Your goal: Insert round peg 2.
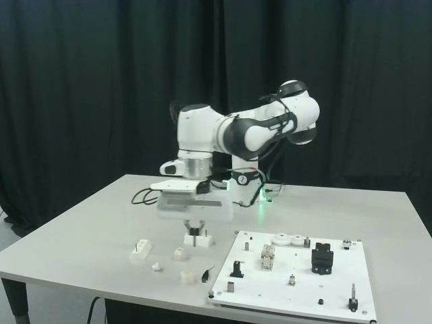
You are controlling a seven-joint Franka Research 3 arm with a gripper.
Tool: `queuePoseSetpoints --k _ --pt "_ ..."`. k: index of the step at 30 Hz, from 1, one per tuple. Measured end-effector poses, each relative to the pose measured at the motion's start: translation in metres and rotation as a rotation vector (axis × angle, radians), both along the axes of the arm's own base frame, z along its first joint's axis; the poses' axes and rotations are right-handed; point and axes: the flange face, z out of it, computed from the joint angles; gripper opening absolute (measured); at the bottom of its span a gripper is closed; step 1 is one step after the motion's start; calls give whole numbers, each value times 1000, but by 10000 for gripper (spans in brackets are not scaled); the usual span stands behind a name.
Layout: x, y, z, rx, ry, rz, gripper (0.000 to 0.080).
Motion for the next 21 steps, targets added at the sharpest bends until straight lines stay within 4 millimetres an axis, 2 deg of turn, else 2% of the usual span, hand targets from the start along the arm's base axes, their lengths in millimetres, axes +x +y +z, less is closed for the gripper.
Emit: queuePoseSetpoints --k 11,21 --pt "11 73 11 -14 18 -156 61" --pt "19 118 15 -22 21 -276 61"
